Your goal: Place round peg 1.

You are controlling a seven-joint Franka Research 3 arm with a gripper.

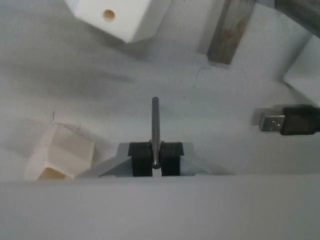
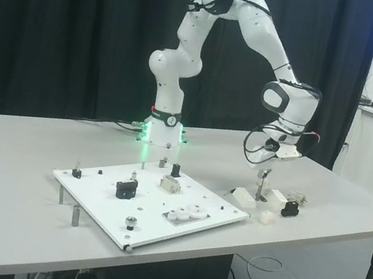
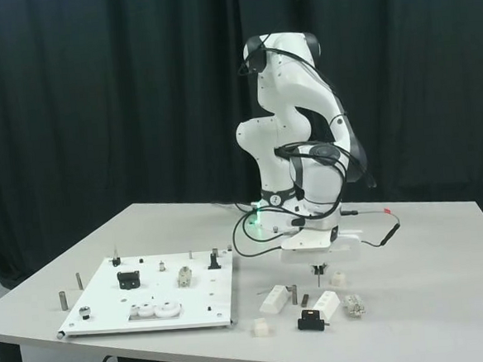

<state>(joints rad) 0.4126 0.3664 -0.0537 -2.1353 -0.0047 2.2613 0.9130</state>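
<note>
My gripper (image 1: 155, 159) is shut on a thin grey round peg (image 1: 155, 120), which sticks out straight past the black fingertips. In the first room view the gripper (image 2: 265, 173) hangs just above the table, to the right of the white board (image 2: 92, 192), with the peg (image 2: 262, 186) pointing down among loose white blocks. The second room view shows the gripper (image 3: 317, 268) low over the table with the peg (image 3: 318, 278) beneath it. The peg's tip is close to the table surface; I cannot tell if it touches.
Around the peg lie a white block with a hole (image 1: 115, 17), another white block (image 1: 60, 155), a black USB plug (image 1: 290, 120) and a grey bar (image 1: 230, 30). The white board (image 3: 192, 309) carries several small fixtures, white gears (image 3: 151, 309) and posts.
</note>
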